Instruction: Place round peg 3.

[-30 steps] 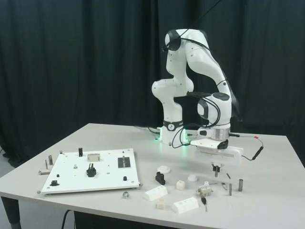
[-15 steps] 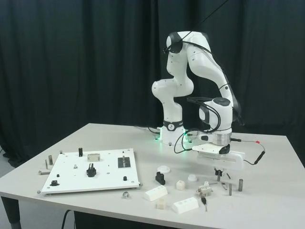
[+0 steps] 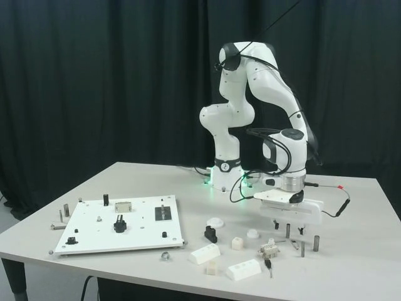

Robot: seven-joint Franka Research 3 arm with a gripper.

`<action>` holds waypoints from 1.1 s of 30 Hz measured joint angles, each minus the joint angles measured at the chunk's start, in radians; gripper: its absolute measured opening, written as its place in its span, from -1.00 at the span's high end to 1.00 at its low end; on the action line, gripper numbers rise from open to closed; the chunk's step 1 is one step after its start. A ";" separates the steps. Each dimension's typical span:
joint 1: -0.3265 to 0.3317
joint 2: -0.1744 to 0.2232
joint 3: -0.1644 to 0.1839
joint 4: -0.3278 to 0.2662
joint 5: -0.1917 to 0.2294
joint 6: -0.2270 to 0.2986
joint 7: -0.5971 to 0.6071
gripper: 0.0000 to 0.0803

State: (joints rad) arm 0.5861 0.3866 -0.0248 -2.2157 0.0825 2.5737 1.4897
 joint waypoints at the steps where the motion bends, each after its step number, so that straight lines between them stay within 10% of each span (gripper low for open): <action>1: -0.001 0.000 0.000 0.001 0.000 -0.002 0.000 -0.53; 2: -0.002 -0.001 0.000 0.003 0.000 -0.006 0.000 -0.90; 33: -0.045 -0.079 -0.057 0.074 -0.001 -0.191 -0.077 -0.99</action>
State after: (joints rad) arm 0.5409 0.3078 -0.0815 -2.1419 0.0813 2.3827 1.4127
